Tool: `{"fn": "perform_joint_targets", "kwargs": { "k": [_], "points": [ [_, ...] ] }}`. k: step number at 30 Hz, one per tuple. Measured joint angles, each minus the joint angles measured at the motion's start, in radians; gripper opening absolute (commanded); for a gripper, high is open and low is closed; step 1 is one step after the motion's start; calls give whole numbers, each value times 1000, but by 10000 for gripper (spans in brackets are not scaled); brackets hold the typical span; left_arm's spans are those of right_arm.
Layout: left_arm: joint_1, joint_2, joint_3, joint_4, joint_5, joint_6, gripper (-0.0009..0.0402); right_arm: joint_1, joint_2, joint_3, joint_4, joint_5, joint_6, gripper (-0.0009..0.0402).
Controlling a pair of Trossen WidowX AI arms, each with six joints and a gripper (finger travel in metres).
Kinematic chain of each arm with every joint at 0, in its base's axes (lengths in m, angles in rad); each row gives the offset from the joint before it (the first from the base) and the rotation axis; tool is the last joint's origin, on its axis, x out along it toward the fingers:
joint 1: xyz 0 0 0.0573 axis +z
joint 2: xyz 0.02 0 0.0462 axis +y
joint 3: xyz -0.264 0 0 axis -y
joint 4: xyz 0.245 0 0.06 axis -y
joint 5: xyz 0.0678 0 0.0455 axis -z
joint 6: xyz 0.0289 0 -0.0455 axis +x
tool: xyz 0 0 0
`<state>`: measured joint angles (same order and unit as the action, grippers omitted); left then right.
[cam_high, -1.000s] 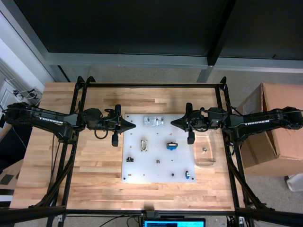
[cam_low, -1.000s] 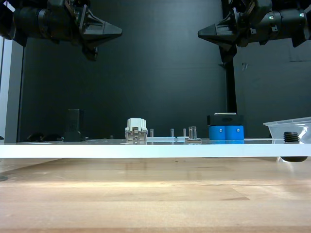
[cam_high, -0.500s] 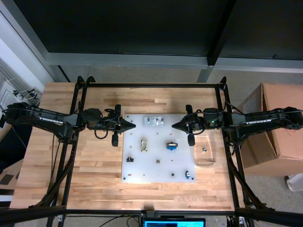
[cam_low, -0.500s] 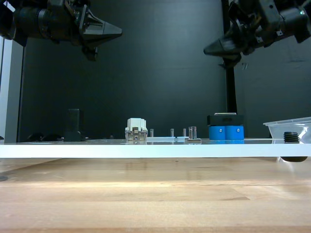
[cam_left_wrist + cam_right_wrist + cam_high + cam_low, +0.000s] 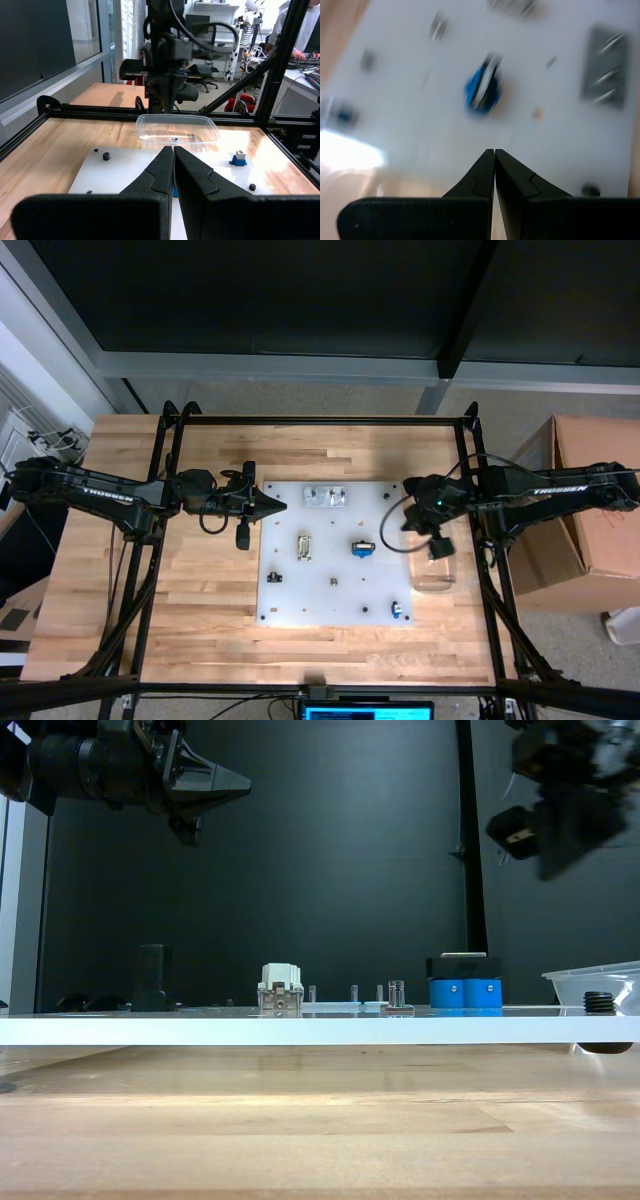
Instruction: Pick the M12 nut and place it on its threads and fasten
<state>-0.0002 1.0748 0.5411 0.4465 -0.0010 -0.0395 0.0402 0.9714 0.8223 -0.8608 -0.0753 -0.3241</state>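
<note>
- While the small silver nut (image 5: 174, 139) lies loose inside the clear tray (image 5: 205, 127), no claw is touching it.
- The tray sits at the right edge of the white board (image 5: 330, 575), on the wooden table (image 5: 200, 590).
- The black stud (image 5: 599, 1003) stands on the board near its near right edge. Its ribs show, and nothing sits on top of it.
- The left gripper (image 5: 173, 148) hangs high over the left edge of the board and points across to the right side. Its two fingers are pressed together with nothing between them.
- The right gripper (image 5: 494, 150) is up high over the right side of the board, near the tray, and it tips downward. Its fingers are squeezed together too, and they hold nothing.
- A blue block (image 5: 481, 92) sits on the board under the right gripper and looks blurry in the right wrist view.
</note>
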Motion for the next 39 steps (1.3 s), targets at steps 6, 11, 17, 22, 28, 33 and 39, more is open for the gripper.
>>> {"fn": "perform_joint_targets", "kwargs": {
  "k": [6,11,17,22,28,33,39],
  "points": [
    [0,0,0,0,0,0,0,32,1,21,-234,1,-226,6],
    [0,0,0,0,0,0,0,91,10,19,-360,2,-520,38],
    [0,0,0,0,0,0,0,206,50,16,-389,14,-752,95],
    [0,0,0,0,0,0,0,272,88,0,-362,88,-881,135],
    [0,0,0,0,0,0,0,280,130,-46,-294,87,-1046,158],
    [0,0,0,0,0,0,0,281,154,-109,-213,87,-1081,157],
    [0,0,0,0,0,0,0,281,187,-155,-164,83,-1081,158]
  ]
}}
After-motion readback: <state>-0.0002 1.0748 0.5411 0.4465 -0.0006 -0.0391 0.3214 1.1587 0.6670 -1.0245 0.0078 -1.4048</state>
